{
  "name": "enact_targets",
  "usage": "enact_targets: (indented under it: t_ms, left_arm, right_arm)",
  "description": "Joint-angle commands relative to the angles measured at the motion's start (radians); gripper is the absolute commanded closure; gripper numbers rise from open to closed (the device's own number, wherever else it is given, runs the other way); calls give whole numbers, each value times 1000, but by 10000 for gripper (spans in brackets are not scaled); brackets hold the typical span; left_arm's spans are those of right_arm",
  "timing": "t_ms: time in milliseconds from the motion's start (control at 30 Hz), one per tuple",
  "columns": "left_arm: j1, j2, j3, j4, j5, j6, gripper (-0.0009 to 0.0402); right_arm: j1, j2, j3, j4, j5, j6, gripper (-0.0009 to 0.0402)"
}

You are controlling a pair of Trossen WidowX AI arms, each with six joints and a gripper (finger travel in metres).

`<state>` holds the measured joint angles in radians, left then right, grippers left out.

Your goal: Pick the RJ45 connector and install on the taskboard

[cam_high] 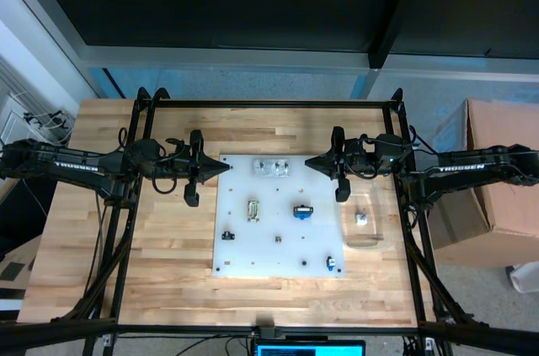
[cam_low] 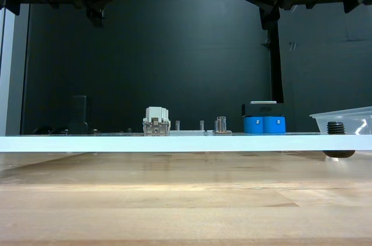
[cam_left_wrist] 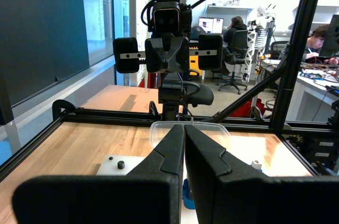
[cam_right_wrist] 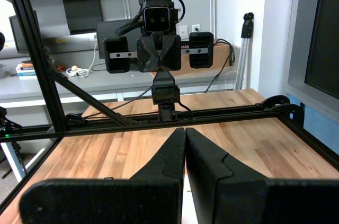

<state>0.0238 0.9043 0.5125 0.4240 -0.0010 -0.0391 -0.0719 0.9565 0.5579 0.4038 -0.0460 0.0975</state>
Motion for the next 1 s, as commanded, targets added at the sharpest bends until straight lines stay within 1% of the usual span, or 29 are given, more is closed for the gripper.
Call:
enact_targets:
  t_ms: [33, 167, 233, 300, 400, 500, 567, 800, 900, 1000]
  left_arm:
    - [0, 0, 0, 0, 0, 0, 393]
    - [0, 0, 0, 0, 0, 0, 393]
    - [0, 0, 0, 0, 0, 0, 393]
    - [0, 0, 0, 0, 0, 0, 393]
    - [0, 0, 0, 0, 0, 0, 393]
    - [0, 0, 0, 0, 0, 0, 393]
    - [0, 0, 0, 0, 0, 0, 393]
    - [0, 1, 0, 0, 0, 0, 393]
    - [0, 1, 0, 0, 0, 0, 393]
    - [0, 0, 0, 0, 0, 0, 393]
  right_arm:
    - [0, 0, 0, 4, 0, 1, 393]
    - [0, 1, 2, -5, 0, 16, 394]
    - [3, -10, 5, -35, -13, 28, 394]
    - [18, -26, 13, -100, -29, 26, 394]
    - [54, -59, 29, -230, -13, 28, 394]
    - [126, -83, 47, -378, 72, 33, 394]
    - [188, -85, 63, -465, 111, 39, 394]
    - [415, -84, 108, -694, 315, 191, 394]
    - [494, -84, 149, -818, 369, 269, 393]
    - [559, -82, 188, -903, 396, 320, 394]
